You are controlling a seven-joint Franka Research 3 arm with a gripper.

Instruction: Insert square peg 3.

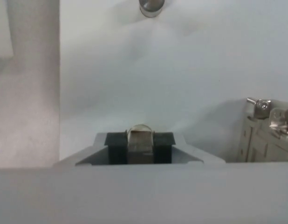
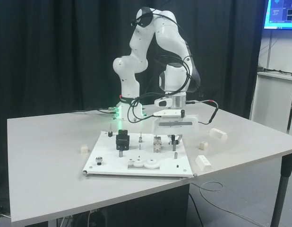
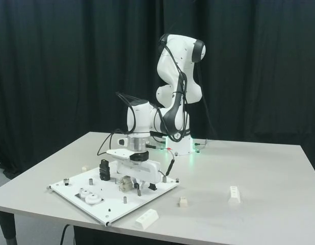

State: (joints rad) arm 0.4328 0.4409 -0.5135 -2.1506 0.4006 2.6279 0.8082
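Currently we hold the square peg clamped between the black fingers of the gripper, with its lower end pointing down over the white board. In both room views the gripper hangs low over the right half of the board, just beside a small grey fixture block. In the wrist view we cannot make out the receiving hole; the board surface under the peg looks plain.

We judge the main risks as follows:

- Misalignment: a square peg must match the hole in rotation as well as position. A small twist would seat a corner on the rim and jam it.
- Collision: the metal-clamped fixture stands near the fingers; a sideways correction could strike it.
- Slip: downward force against a jammed edge could push the peg up between the pads.
- Board shift: a hard press may slide the board on the grey table.
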